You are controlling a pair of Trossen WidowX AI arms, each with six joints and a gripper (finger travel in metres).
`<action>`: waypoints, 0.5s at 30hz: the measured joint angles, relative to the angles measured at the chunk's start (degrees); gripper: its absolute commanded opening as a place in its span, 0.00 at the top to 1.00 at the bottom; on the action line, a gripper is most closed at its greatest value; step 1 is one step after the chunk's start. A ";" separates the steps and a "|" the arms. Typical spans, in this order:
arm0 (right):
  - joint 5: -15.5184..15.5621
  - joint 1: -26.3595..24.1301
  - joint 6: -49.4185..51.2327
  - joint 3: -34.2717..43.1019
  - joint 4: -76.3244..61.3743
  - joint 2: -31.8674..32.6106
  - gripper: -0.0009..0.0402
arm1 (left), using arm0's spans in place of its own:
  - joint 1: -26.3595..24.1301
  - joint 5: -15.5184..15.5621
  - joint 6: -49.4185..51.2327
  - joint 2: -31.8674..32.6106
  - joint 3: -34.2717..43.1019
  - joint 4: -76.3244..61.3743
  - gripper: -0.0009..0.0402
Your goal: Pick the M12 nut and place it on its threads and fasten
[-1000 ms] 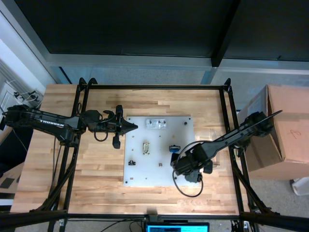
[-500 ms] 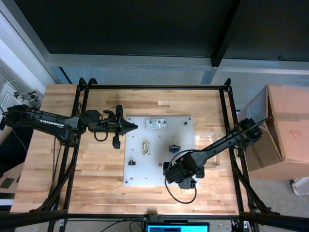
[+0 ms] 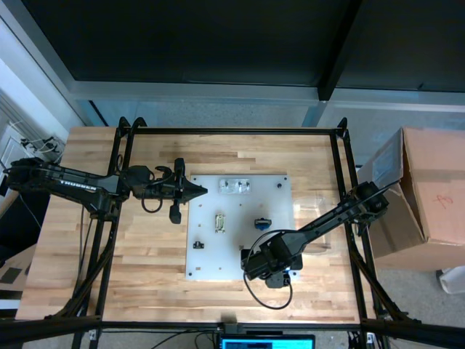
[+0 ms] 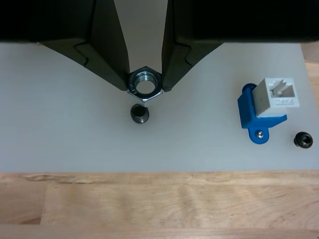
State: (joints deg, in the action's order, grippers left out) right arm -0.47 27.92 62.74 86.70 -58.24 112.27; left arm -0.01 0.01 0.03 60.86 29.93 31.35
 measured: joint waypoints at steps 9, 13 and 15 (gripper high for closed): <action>-0.42 0.22 -0.07 2.25 -2.38 2.21 0.95 | 0.00 0.00 0.00 0.00 0.00 0.00 0.98; -0.50 0.22 -0.13 3.52 -2.80 2.60 0.95 | 0.00 0.02 0.00 0.00 0.02 0.00 0.98; -0.52 0.22 -0.15 3.52 -2.67 2.62 0.95 | 0.00 0.00 0.00 0.00 0.00 0.00 0.98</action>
State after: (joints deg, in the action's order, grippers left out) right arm -0.99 28.14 62.59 90.21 -60.90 114.89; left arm -0.01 0.01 0.03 60.86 29.93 31.35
